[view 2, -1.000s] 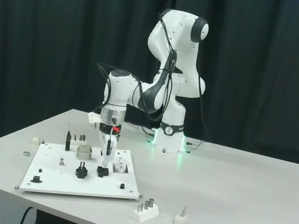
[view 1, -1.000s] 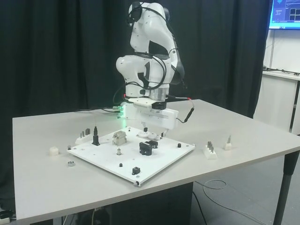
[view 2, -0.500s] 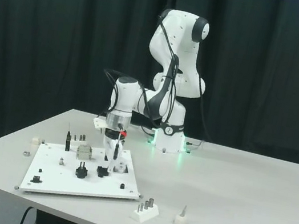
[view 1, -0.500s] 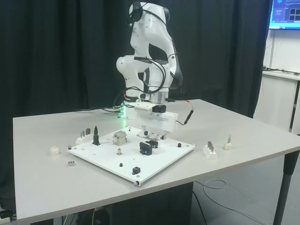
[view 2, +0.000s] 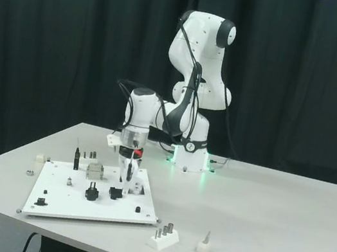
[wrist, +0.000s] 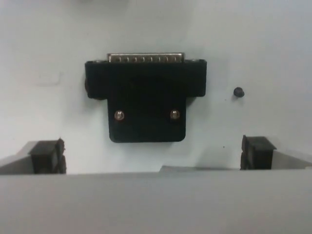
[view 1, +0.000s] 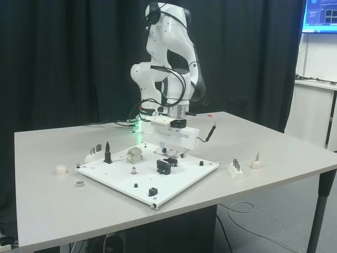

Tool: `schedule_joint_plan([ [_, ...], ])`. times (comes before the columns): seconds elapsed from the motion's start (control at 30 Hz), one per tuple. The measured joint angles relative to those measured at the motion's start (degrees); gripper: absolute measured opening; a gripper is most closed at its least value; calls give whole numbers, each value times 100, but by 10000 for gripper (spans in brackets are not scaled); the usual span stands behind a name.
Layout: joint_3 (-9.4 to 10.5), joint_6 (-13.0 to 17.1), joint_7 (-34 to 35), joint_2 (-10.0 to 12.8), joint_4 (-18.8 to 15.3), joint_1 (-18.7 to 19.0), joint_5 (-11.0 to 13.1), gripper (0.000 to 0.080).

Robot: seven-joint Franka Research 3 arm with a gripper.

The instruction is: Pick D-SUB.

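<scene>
The D-SUB (wrist: 146, 100) is a black connector with a grey metal pin shell and two screws, lying flat on the white board (wrist: 253, 44). My gripper (wrist: 151, 153) hangs just above it, open, with a black fingertip (wrist: 47, 155) on either side and nothing between them. In the first room view the gripper (view 1: 171, 153) hovers low over the D-SUB (view 1: 171, 160) near the middle of the board (view 1: 195, 171). The second room view shows the gripper (view 2: 124, 181) right above the D-SUB (view 2: 115, 192).
On the board stand a black knob (view 1: 164, 167), a grey block (view 1: 134, 154), a tall black peg (view 1: 107, 152) and a small black part (view 1: 152, 191). A small black stud (wrist: 238, 91) sits beside the connector. White holders (view 1: 236, 169) lie on the grey table (view 1: 47, 211).
The arm has swung its gripper across the board and lowered it closer over the D-SUB. The connector has not moved.
</scene>
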Motion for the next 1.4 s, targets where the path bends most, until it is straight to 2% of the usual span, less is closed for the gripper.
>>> schedule_joint_plan([
  [0.33, 2, -9, 72, 86, 2, 0, 23, 800],
  [0.5, 2, -6, 72, 145, 23, 0, 117, 800],
  [1.27, 28, 67, 72, 506, 224, -7, 248, 800],
  [1.4, 28, 97, 73, 534, 230, -9, 352, 800],
])
